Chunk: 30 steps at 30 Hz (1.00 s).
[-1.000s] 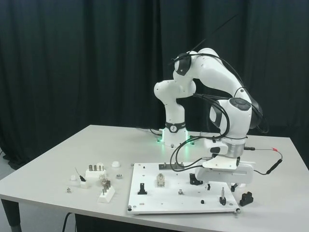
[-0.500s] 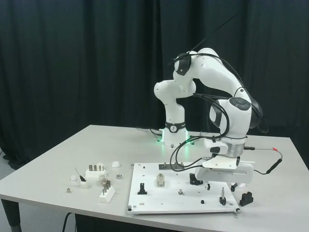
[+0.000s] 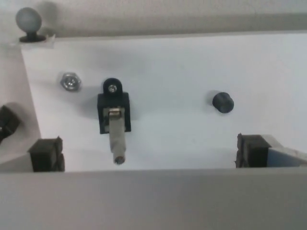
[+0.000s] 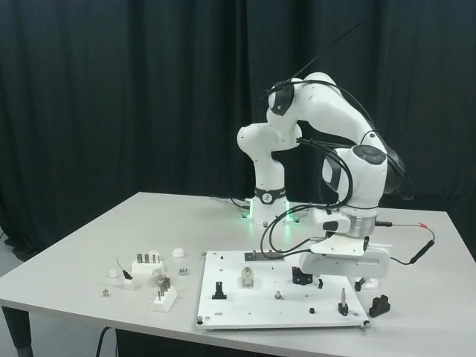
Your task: Pick D-SUB.
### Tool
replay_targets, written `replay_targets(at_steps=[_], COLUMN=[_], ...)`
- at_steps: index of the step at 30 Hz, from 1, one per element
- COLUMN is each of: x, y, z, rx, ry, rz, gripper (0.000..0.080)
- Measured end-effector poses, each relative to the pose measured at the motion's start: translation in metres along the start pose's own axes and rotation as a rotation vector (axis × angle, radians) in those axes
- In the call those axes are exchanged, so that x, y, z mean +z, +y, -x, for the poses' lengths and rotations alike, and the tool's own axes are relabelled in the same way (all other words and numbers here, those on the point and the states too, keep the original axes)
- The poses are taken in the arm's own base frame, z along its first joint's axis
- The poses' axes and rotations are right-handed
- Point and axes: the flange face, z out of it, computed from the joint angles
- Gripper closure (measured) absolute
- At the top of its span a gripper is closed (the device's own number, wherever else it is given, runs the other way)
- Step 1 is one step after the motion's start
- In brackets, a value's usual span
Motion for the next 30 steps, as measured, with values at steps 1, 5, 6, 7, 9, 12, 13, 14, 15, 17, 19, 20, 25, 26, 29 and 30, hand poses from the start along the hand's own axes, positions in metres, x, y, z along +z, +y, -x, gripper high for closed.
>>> replay_targets(at_steps=[1,5,6,7,9,12,13,14,15,17,19,20,25,26,29,30], x=[-0.001,-0.008,-0.01,-0.012,-0.014,-0.019,-0.02,-0.021,-0.022,-0.024,-0.025,-0.026,-0.027,-0.027,-0.028,-0.028], y=[0.0,-0.002,-0.002,-0.002,-0.003,-0.005,-0.005,-0.006,-0.006,-0.008,-0.009,-0.01,-0.017,-0.018,-0.023,-0.024], z=[0.0,0.001,0.001,0.002,0.002,0.004,0.004,0.005,0.006,0.008,0.011,0.012,0.023,0.026,0.035,0.038], rx=[0.0,-0.001,-0.001,-0.001,0.001,0.006,0.011,0.017,0.024,0.04,0.056,0.062,0.095,0.105,0.157,0.175], ry=[-0.001,-0.005,-0.008,-0.01,-0.013,-0.018,-0.02,-0.022,-0.025,-0.034,-0.041,-0.044,-0.061,-0.063,-0.073,-0.076], rz=[0.0,-0.002,-0.002,-0.002,-0.006,-0.007,-0.008,-0.009,-0.01,-0.012,-0.015,-0.016,-0.017,-0.017,-0.012,-0.009], gripper=[0.0003,0.0003,0.0003,0.0003,0.0003,0.0003,0.0003,0.0003,0.0003,0.0003,0.0003,0.0003,0.0003,0.0003,0.0003,0.0003])
